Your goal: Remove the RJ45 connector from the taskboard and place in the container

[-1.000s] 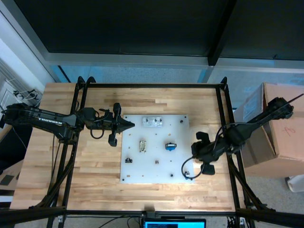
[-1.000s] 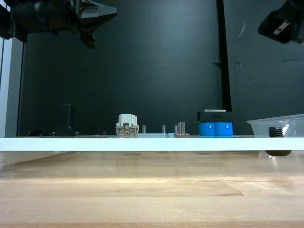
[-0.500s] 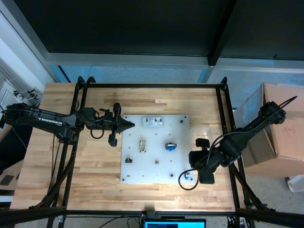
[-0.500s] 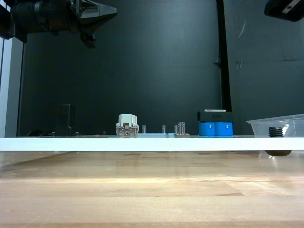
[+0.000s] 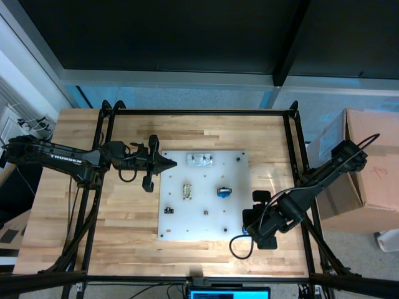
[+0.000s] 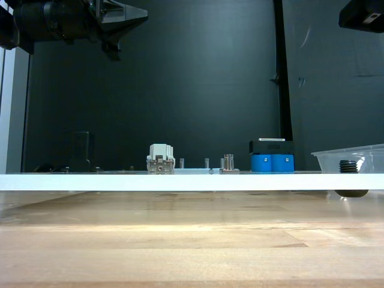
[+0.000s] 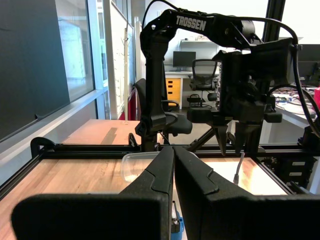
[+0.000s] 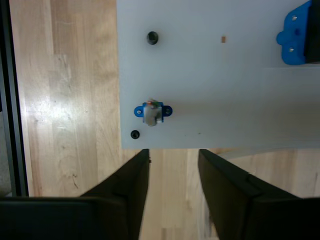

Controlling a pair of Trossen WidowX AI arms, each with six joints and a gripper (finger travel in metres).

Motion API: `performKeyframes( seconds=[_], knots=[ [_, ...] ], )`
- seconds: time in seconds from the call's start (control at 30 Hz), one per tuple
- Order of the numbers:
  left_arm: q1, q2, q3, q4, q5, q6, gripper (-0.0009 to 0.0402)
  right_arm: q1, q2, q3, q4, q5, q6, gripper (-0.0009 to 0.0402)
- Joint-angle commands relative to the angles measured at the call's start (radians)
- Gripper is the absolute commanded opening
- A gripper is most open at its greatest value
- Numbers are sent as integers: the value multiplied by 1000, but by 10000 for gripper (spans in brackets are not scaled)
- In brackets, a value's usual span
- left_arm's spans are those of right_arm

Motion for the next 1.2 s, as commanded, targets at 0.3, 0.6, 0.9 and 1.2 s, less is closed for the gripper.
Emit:
performKeyframes(
  seconds=[0.3, 0.6, 0.9, 1.2],
  knots=[
    [0, 0, 0, 0, 0, 0, 0, 8, 71, -5, 29, 1, 3, 211],
    [0, 0, 0, 0, 0, 0, 0, 9, 103, -51, 100, 0, 9, 222],
    [0, 0, 0, 0, 0, 0, 0, 9, 105, -77, 134, 0, 9, 221],
    [0, 0, 0, 0, 0, 0, 0, 9, 105, -97, 143, 0, 9, 220]
  ],
)
